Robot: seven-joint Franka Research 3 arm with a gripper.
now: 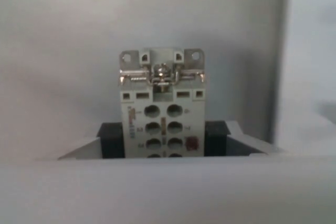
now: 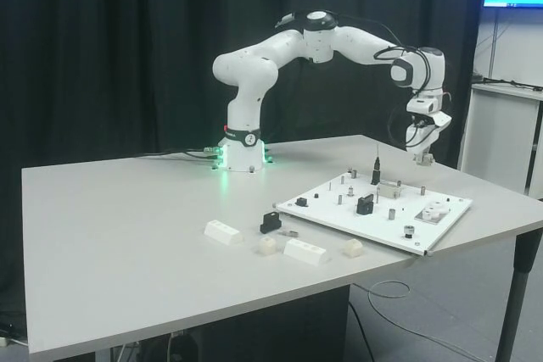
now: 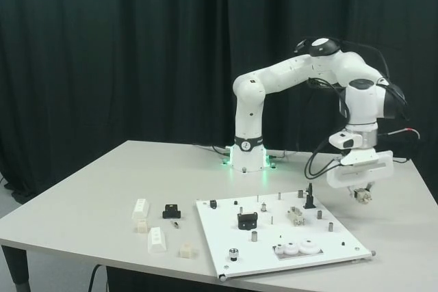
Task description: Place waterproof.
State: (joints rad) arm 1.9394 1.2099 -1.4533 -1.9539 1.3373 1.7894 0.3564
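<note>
We see the white arm's gripper (image 2: 422, 157) hanging above the grey table (image 2: 127, 218), just beyond the far edge of the white square assembly board (image 2: 441, 231). Its jaws are clamped on a small white blocky connector with round sockets and a metal clip (image 1: 161, 106), held clear of the board.

One white robot arm (image 2: 322, 44). One gripper (image 3: 361, 195). One grey table (image 2: 119, 235). One white board (image 3: 226, 234) on table. Two white gear-like discs (image 3: 298, 247) on board. One black block (image 3: 247, 220) on board.

Off board: two long white blocks (image 2: 222, 231), three small pale blocks (image 2: 266, 246), one black clip (image 2: 270, 223).

Wrist view: one connector (image 1: 161, 103) with row of round holes.
</note>
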